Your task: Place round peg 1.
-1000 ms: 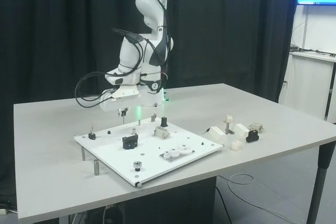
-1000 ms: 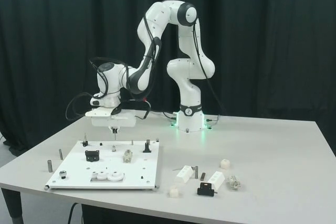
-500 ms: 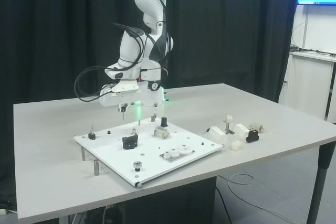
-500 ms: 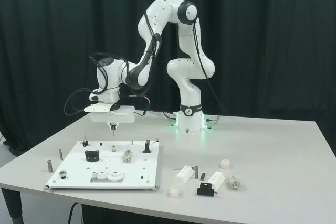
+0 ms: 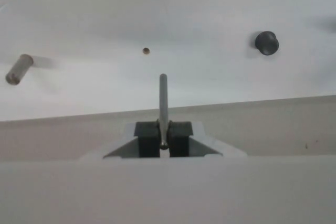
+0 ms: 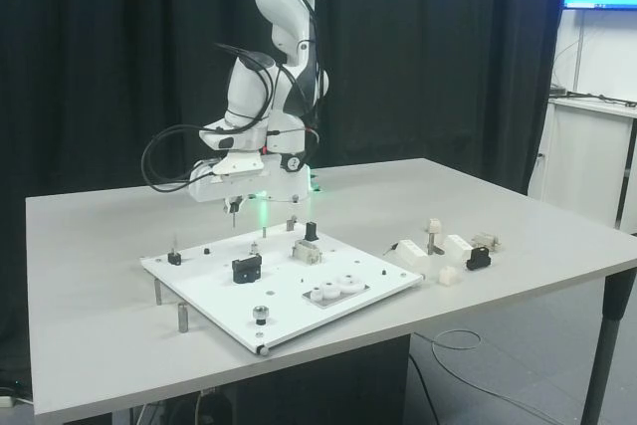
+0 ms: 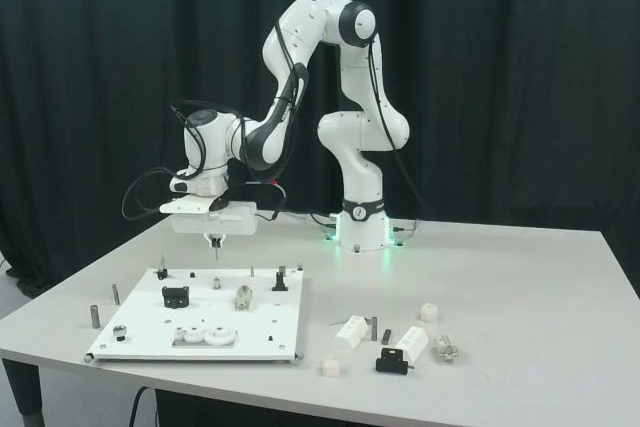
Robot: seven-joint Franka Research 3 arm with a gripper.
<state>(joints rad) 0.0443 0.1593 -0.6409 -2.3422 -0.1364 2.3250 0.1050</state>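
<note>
A thin grey round peg [image 5: 163,100] hangs upright from my gripper [image 5: 163,139], which is shut on its upper end. In the room views the gripper [image 6: 232,205] [image 7: 213,238] hovers well above the far edge of the white assembly board [image 6: 368,271] [image 7: 285,322], with the peg [image 6: 232,214] [image 7: 214,247] pointing down. Below the peg tip the wrist view shows the board [image 5: 210,14] with a small round hole [image 5: 146,51] close to the tip. The tip is clear of the board.
On the board stand a black knob [image 5: 266,42], a short grey pin [image 5: 18,69], a black bracket [image 6: 245,268], white gears [image 6: 333,291] and a metal post [image 6: 183,316]. White blocks [image 6: 448,246] and a black piece [image 6: 478,259] lie on the grey table beside the board.
From one second ago the gripper rose with the peg and shifted slightly toward the board's far edge. Over the last half second it has barely moved.
</note>
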